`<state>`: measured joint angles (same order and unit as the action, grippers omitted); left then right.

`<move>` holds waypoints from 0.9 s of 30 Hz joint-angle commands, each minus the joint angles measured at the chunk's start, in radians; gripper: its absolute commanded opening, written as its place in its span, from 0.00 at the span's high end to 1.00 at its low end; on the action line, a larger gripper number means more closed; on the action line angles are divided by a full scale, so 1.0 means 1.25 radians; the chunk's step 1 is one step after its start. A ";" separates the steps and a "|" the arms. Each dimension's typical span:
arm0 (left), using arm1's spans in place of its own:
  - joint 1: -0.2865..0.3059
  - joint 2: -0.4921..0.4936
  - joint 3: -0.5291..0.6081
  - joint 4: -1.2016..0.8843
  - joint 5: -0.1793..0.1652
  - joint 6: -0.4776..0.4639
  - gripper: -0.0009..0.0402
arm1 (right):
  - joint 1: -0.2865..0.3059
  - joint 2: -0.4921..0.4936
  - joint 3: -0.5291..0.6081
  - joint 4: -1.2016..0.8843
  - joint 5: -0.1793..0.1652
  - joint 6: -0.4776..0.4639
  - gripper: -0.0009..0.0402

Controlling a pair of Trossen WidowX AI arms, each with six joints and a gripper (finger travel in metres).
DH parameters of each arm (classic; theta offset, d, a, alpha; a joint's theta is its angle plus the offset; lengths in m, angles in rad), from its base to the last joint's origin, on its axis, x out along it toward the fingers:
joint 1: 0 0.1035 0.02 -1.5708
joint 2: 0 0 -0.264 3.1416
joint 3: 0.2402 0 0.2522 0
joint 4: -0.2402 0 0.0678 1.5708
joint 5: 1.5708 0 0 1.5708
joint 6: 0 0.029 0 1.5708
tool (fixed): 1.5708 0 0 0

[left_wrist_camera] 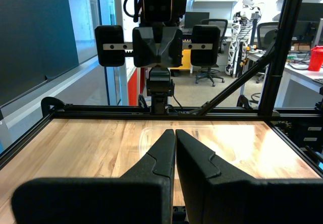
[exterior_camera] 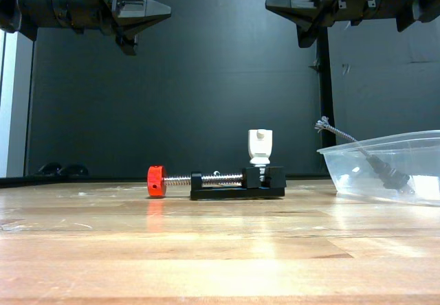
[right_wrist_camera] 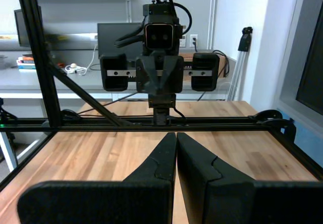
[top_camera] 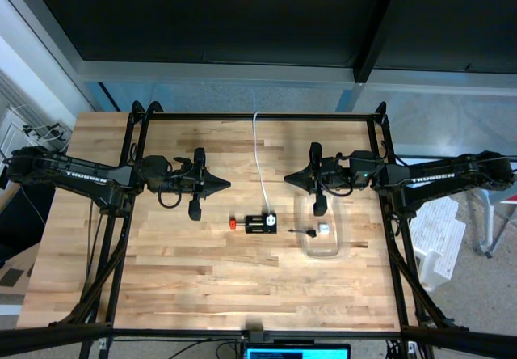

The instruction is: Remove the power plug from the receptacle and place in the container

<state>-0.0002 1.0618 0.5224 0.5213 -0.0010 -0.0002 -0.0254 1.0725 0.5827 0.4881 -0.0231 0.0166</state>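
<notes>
The power plug [top_camera: 310,232] [exterior_camera: 389,175] lies inside the clear container [top_camera: 308,250] [exterior_camera: 385,142], its thin tail sticking out over the container's left rim. The white receptacle [top_camera: 271,219] [exterior_camera: 260,145] stands upright in the little black vise [top_camera: 258,225] [exterior_camera: 237,182], with nothing plugged into it. My left gripper [top_camera: 227,184] [exterior_camera: 168,7] [left_wrist_camera: 175,131] hovers shut and holds nothing, high above the table to the left of the vise. High over the container's far end, my right gripper [top_camera: 287,180] [exterior_camera: 268,4] [right_wrist_camera: 176,134] is also shut and holds nothing.
A red knob [top_camera: 233,223] [exterior_camera: 156,181] juts from the vise's left end. The long white cable [top_camera: 260,165] runs from the receptacle to the table's far edge. A small white cube [top_camera: 323,229] sits in the container beside the plug. A black frame [top_camera: 258,117] rings the table.
</notes>
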 commanded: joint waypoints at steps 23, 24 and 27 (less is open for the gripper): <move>0.000 0.000 0.000 0.000 0.000 0.000 0.98 | 0.004 0.001 -0.002 -0.001 0.003 -0.006 0.98; 0.000 0.000 0.000 0.000 0.000 0.000 0.98 | 0.004 0.001 -0.003 0.000 0.003 -0.006 0.98; 0.000 0.000 0.000 0.000 0.000 0.000 0.98 | 0.005 0.001 -0.002 0.006 0.003 -0.009 0.98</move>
<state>-0.0002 1.0618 0.5228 0.5209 -0.0010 -0.0002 -0.0204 1.0725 0.5797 0.4919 -0.0196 0.0078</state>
